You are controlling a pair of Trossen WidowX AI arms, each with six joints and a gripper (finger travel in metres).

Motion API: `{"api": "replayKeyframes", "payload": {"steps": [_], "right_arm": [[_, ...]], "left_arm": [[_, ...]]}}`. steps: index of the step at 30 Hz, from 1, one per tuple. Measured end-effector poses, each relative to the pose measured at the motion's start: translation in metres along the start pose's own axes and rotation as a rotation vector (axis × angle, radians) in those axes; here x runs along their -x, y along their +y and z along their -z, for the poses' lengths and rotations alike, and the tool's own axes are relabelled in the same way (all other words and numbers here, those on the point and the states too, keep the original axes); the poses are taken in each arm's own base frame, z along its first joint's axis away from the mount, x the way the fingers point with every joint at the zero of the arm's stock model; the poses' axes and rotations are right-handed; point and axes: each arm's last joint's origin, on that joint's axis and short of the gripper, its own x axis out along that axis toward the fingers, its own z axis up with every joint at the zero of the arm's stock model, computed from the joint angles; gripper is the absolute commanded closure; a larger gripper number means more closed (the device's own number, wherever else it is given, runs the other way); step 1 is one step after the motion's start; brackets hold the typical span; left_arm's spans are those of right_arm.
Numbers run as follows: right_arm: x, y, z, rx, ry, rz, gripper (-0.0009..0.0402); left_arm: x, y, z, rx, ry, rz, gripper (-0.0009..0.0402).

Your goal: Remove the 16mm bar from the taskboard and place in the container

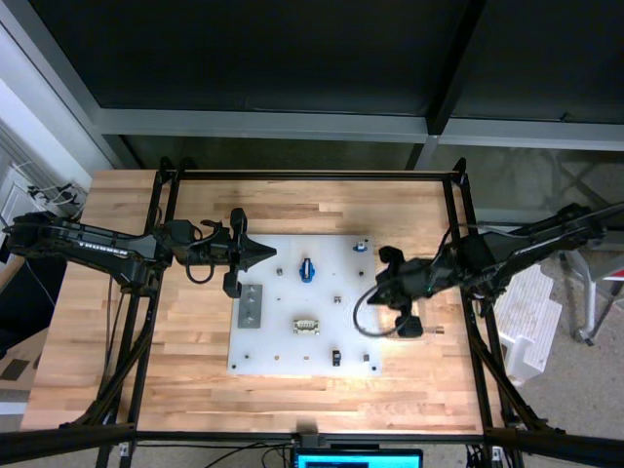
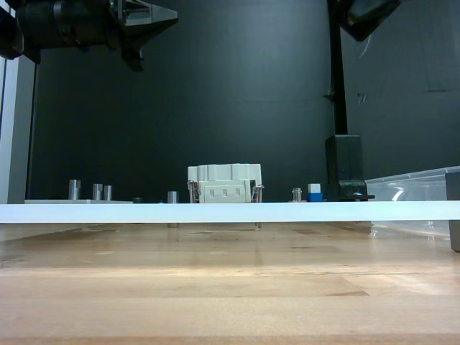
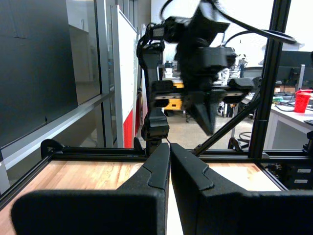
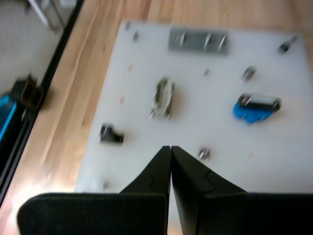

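My right jaws, together, tilt down over the taskboard's [image 1: 281, 291] right edge, poised to reach in — my left jaws, also together, idle high at its left.

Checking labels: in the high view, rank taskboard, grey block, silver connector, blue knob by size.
taskboard
grey block
silver connector and blue knob: too alike to rank
Left gripper, shut, hovers at the board's far-left corner; right gripper, shut, at its right edge.

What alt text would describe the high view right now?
A white taskboard lies on a wooden table; the left pincer, shut, hovers at its far left corner and the right pincer, shut, over its right edge. A grey block, blue knob and silver connector sit on the board.
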Motion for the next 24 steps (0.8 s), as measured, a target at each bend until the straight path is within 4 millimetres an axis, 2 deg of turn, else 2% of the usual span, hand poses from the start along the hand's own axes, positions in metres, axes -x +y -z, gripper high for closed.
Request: {"api": "replayKeyframes", "payload": {"steps": [8, 15, 24], "right_arm": [[-0.008, 0.03, -0.016, 0.029, 0.189, -0.006, 0.0365], [-0.017, 0.046, -0.019, 0.021, 0.36, 0.031, 0.0325], [-0.042, 0.06, -0.008, 0.007, 0.519, 0.084, 0.0229]], "left_arm": [[0.0, 0.0, 0.0, 0.0, -0.001, 0.0, 0.0393], [0.0, 0.0, 0.0, 0.0, 0.0, 0.0, 0.0393], [0.0, 0.0, 0.0, 0.0, -0.001, 0.0, 0.0393]]}}
